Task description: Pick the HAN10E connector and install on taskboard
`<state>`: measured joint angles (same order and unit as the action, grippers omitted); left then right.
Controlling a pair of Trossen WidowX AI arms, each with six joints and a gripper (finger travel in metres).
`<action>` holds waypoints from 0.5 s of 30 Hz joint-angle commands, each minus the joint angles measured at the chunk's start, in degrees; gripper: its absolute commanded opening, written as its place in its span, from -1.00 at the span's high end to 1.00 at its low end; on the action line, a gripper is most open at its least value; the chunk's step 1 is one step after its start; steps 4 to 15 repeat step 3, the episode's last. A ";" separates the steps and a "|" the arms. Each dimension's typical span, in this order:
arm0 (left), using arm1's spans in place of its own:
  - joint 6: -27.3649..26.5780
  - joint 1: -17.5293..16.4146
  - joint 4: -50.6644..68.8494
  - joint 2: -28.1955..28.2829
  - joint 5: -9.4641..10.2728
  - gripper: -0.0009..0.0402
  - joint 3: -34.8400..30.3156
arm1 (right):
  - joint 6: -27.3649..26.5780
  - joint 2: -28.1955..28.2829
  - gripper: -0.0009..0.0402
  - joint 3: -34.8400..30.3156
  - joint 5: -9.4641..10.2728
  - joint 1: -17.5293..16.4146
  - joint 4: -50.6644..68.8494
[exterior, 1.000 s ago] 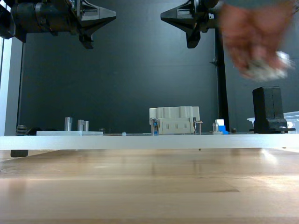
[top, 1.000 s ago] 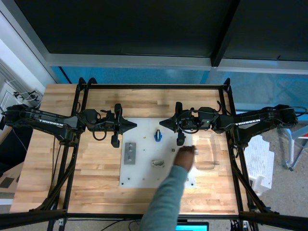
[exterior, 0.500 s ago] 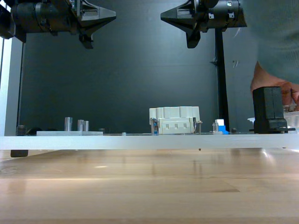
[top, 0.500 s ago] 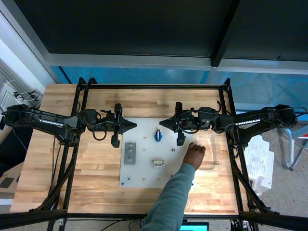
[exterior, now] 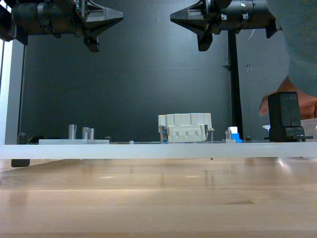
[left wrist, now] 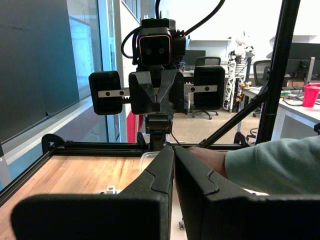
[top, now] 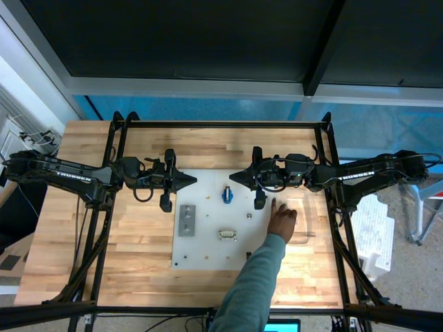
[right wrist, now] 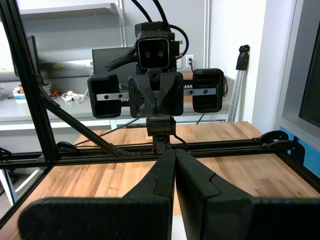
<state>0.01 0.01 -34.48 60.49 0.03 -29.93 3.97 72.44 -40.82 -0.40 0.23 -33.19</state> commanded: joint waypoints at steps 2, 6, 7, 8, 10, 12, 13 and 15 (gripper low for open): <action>0.00 0.00 0.00 0.00 -0.02 0.95 -0.02 | 0.02 0.02 0.96 -0.02 -0.02 0.00 0.00; 0.00 0.00 0.00 0.00 -0.02 0.95 -0.02 | 0.02 0.02 0.96 -0.02 -0.02 0.00 0.00; 0.00 0.00 0.00 0.00 -0.02 0.95 -0.02 | 0.02 0.02 0.96 -0.02 -0.02 0.00 0.00; 0.00 0.00 0.00 0.00 -0.02 0.95 -0.02 | 0.02 0.02 0.96 -0.02 -0.02 0.00 0.00; 0.00 0.00 0.00 0.00 -0.02 0.95 -0.02 | 0.02 0.02 0.96 -0.02 -0.02 0.00 0.00; 0.00 0.00 0.00 0.00 -0.02 0.95 -0.02 | 0.02 0.02 0.96 -0.02 -0.02 0.00 0.00; 0.00 0.00 0.00 0.00 -0.02 0.95 -0.02 | 0.02 0.02 0.96 -0.02 -0.02 0.00 0.00; 0.00 0.00 0.00 0.00 -0.02 0.95 -0.02 | 0.02 0.02 0.96 -0.02 -0.02 0.00 0.00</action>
